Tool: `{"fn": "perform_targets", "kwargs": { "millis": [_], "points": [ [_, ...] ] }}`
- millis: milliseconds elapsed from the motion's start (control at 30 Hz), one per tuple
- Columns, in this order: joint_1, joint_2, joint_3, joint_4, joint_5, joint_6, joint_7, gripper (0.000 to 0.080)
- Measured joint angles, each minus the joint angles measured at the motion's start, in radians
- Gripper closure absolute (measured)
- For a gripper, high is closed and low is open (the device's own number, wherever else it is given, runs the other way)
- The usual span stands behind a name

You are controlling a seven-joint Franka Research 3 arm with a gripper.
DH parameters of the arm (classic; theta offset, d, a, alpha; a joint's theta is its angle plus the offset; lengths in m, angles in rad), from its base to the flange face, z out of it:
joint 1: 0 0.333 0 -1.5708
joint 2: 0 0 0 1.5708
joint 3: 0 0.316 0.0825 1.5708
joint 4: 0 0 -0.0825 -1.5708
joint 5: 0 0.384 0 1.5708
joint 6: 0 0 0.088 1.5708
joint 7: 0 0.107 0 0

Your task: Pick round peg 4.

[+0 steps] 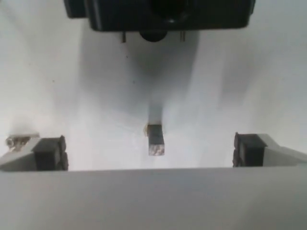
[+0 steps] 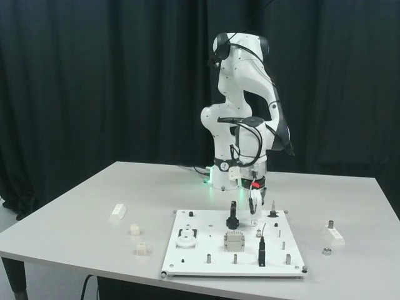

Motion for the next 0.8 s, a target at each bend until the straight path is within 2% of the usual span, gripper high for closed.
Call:
{"fn": "perform_targets", "kwargs": {
  "millis": [267,300,500,800],
  "points": [
    [0.029,-0.004,-0.029,0.012,0.0,-0.015,0.0,0.0047],
    [0.033,-0.004,-0.033,0.015,0.0,-0.021,0.0,0.0005],
    [0.062,-0.006,-0.063,0.035,0.0,-0.054,0.0,0.0003],
    [0.122,-0.006,-0.129,0.073,-0.004,-0.111,0.0,0.0003]
  ]
}}
